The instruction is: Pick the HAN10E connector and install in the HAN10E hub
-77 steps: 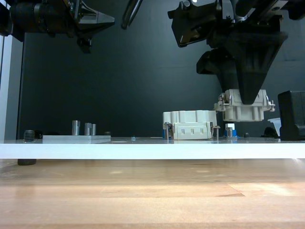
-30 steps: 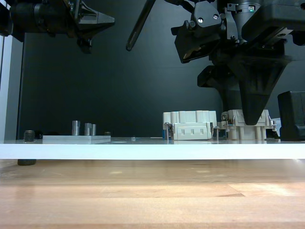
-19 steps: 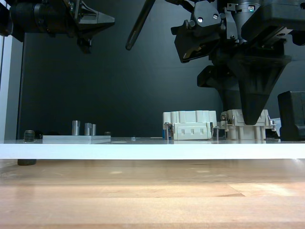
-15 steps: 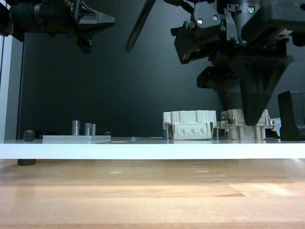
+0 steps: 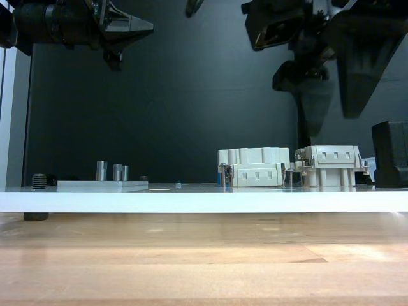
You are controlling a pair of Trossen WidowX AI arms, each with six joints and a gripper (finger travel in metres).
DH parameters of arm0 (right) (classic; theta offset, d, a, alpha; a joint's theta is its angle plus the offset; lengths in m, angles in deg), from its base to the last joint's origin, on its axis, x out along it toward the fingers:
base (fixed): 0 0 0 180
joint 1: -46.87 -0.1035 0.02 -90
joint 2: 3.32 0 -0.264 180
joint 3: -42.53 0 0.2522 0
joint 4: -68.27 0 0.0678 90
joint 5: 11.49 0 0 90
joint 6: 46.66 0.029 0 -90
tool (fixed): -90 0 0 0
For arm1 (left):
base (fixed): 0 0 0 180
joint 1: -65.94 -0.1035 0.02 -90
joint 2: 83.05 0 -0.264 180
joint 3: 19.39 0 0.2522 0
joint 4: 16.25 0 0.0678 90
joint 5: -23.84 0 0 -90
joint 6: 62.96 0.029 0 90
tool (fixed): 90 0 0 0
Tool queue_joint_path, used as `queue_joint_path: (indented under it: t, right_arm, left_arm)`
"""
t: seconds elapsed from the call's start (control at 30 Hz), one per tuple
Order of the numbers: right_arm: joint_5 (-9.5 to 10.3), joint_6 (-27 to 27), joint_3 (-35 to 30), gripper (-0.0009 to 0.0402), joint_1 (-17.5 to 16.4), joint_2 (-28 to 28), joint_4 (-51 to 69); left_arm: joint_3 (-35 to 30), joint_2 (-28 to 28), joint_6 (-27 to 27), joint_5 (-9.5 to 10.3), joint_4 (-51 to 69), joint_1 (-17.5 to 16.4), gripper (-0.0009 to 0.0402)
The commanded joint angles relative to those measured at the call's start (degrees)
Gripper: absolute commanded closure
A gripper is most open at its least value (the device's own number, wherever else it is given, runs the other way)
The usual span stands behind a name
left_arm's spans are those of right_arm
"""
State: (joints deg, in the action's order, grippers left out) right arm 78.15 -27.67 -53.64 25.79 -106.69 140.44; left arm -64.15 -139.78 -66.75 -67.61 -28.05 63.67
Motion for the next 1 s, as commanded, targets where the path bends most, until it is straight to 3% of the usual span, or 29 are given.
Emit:
queue_joint_path:
  t: [0.03,0.33,1.0]
  right_arm:
    - [-0.07,0.02,-0.13,0.0065,-0.04,2.19,0.52]
    - [-0.11,0.02,-0.13,0.0063,-0.07,6.03,0.9]
    - [-0.09,0.0,-0.13,0.0063,-0.04,6.19,0.9]
  left_arm:
    - [0.0,0.0,0.02,-0.04,0.0,0.0,0.0393]
    - [0.0,0.0,0.02,-0.02,-0.02,0.0,0.0393]
    - [0.0,0.0,0.02,-0.02,0.0,-0.02,0.0393]
